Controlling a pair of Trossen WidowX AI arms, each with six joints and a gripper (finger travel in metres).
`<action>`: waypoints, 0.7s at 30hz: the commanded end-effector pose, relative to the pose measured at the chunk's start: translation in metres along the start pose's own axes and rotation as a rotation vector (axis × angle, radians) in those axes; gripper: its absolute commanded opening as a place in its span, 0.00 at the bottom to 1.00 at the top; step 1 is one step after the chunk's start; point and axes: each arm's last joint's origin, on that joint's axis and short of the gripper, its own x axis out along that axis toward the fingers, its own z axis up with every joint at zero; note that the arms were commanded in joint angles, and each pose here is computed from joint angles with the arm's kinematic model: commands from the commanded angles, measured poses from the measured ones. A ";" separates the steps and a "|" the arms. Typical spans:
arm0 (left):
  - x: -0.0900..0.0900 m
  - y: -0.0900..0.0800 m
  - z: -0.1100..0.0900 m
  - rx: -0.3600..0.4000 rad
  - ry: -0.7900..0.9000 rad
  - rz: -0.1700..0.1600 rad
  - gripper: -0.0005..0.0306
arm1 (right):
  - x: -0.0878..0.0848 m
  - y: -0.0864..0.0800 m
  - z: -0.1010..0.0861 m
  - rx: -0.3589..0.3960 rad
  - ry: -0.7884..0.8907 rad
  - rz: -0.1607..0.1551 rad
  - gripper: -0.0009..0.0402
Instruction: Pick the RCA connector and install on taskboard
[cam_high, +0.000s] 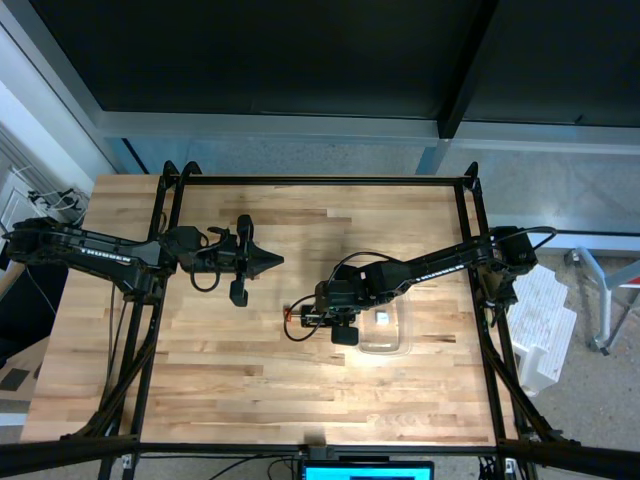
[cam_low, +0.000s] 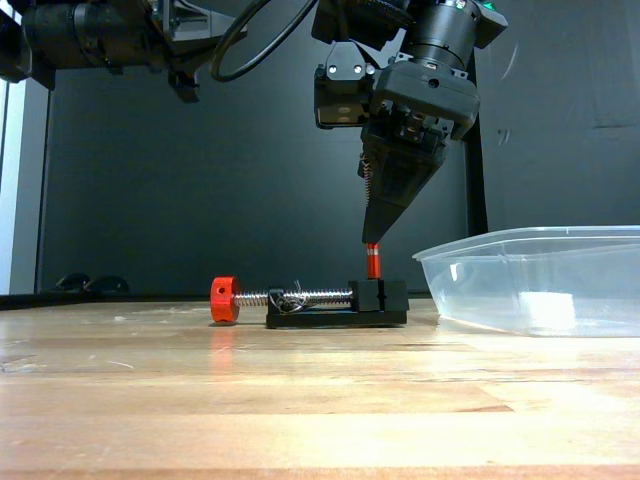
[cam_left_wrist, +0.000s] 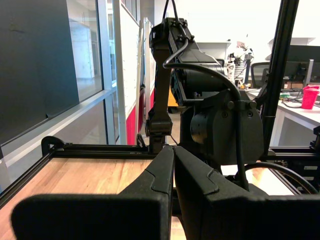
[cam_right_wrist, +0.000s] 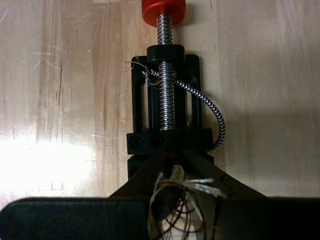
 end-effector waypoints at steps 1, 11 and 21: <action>0.000 0.000 0.000 0.000 0.000 0.000 0.02 | -0.001 0.000 0.000 0.000 0.002 0.000 0.03; 0.000 0.000 0.000 0.000 0.000 0.000 0.02 | -0.005 0.000 0.001 0.001 -0.010 0.005 0.03; 0.000 0.000 0.000 0.000 0.000 0.000 0.02 | -0.007 0.000 0.003 -0.005 -0.028 0.010 0.24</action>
